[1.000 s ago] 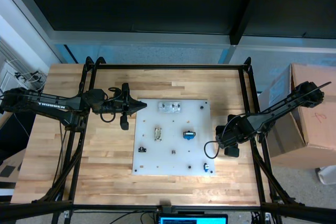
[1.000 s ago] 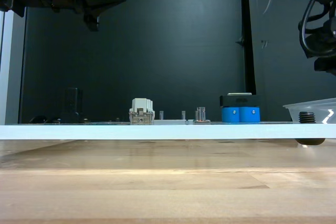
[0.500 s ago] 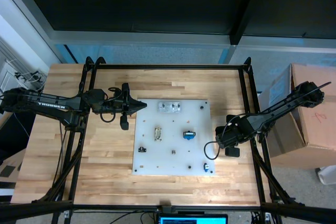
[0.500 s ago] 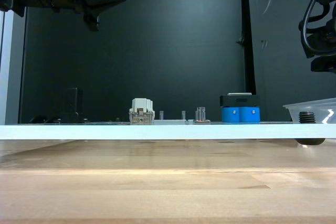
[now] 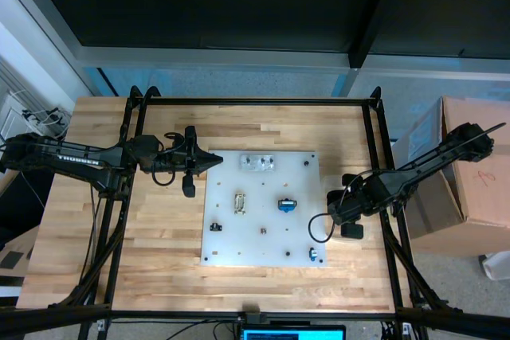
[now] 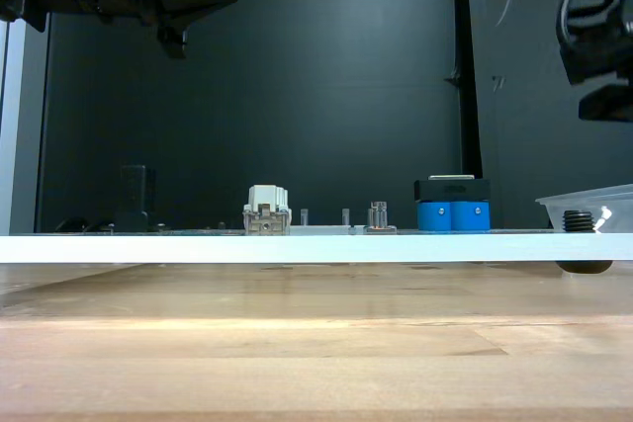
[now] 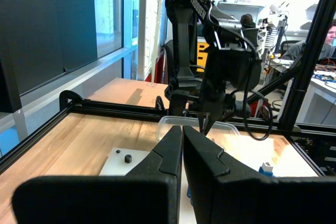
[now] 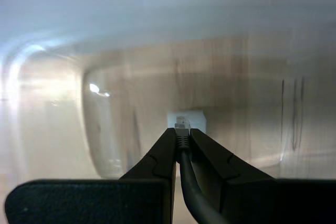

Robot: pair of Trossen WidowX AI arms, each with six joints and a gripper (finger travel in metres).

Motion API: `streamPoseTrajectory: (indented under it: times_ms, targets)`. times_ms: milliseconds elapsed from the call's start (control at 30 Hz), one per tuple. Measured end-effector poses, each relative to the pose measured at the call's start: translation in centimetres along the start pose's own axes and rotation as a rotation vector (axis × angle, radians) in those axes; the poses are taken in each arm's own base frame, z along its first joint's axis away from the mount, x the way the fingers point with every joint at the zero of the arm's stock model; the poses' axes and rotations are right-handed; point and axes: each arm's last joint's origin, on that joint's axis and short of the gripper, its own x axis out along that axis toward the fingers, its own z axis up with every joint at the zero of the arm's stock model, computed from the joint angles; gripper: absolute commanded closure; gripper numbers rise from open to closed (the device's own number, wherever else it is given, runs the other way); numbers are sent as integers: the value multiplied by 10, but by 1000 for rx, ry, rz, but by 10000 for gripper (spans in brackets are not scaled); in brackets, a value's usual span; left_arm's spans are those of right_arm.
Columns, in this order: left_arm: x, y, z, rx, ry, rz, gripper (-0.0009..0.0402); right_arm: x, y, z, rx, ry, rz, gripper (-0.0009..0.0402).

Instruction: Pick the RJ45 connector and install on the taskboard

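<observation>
1. the left arm (image 5: 80,158) reaches in level from the left edge, high over the wooden surface (image 5: 159,260). the left jaws sit near the far-left corner of the white task board (image 5: 239,248), well above it.
2. the left jaws are pressed together tip to tip, with nothing between them.
3. the right arm (image 5: 422,163) slopes down on the right side. the right jaws hang beyond the board's right edge, over a clear plastic tray (image 6: 584,207).
4. the right jaws are closed on the back end of the clear rj45 connector (image 8: 182,123), where its thin black cable (image 8: 185,171) joins. the plug pokes out just past the tips, held and clear of any seat on the board.
5. just behind the plug is a small white block (image 8: 197,119). it seems to lie in the tray, though the view there is hazy.
6. on the board stand a blue and black block (image 6: 452,212), a beige housing (image 6: 267,212) and a small metal stud (image 6: 377,216).
</observation>
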Motion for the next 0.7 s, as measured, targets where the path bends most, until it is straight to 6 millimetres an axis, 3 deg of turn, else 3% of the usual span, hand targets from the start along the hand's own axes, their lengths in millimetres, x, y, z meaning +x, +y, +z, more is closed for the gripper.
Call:
streamPoseTrajectory:
  times_ms: [367, 700]
  targets:
    - [0, 0, 0, 0, 0, 0, 393, -35, 18, 17, -31, -86, 63, 393]
    - [0, 0, 0, 0, 0, 0, 393, -45, 63, 39, -102, -81, 82, 393]
